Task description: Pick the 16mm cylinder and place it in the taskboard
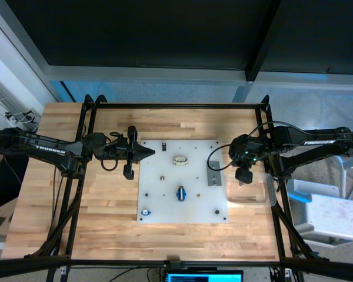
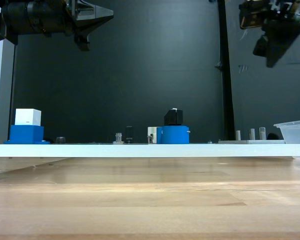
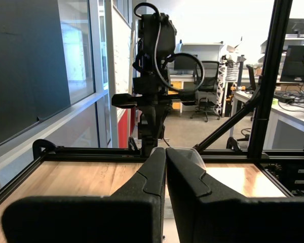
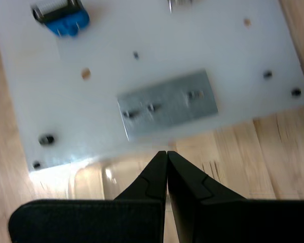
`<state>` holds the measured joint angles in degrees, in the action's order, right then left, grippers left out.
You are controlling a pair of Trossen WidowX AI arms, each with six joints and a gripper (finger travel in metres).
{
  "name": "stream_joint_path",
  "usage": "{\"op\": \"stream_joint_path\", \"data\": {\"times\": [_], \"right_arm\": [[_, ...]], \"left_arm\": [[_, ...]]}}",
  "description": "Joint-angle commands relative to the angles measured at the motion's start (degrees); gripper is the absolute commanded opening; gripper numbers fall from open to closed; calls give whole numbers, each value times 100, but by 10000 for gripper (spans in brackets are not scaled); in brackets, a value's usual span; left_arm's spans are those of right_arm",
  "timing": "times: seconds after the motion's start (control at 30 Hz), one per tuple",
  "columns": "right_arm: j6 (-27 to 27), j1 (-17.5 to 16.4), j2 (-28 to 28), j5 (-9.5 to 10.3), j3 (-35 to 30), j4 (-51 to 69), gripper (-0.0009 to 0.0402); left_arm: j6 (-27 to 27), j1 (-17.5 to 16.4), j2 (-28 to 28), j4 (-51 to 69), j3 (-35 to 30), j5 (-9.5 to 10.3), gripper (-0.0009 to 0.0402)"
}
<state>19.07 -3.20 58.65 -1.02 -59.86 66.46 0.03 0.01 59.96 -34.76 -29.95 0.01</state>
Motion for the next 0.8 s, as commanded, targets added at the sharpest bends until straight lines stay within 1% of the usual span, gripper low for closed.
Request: {"op": "stream_joint_path", "data": {"times": [0.03,0.13,0.33,0.57,0.7,0.8], "right_arm": [[22,-15,2,111,2,328,0],[153,-136,39,107,2,577,0],[264,-525,85,90,26,922,0],[302,-798,81,46,50,1045,0],[361,-846,81,-17,59,1045,3],[463,-857,79,-210,83,1045,19]], "left_arm": [[2,0,2,0,0,0,0],[2,-2,2,0,0,0,0],[2,-2,2,0,0,0,0],[2,-2,2,0,0,0,0],[2,0,2,0,0,-2,0],[0,-2,2,0,0,-2,0]]}}
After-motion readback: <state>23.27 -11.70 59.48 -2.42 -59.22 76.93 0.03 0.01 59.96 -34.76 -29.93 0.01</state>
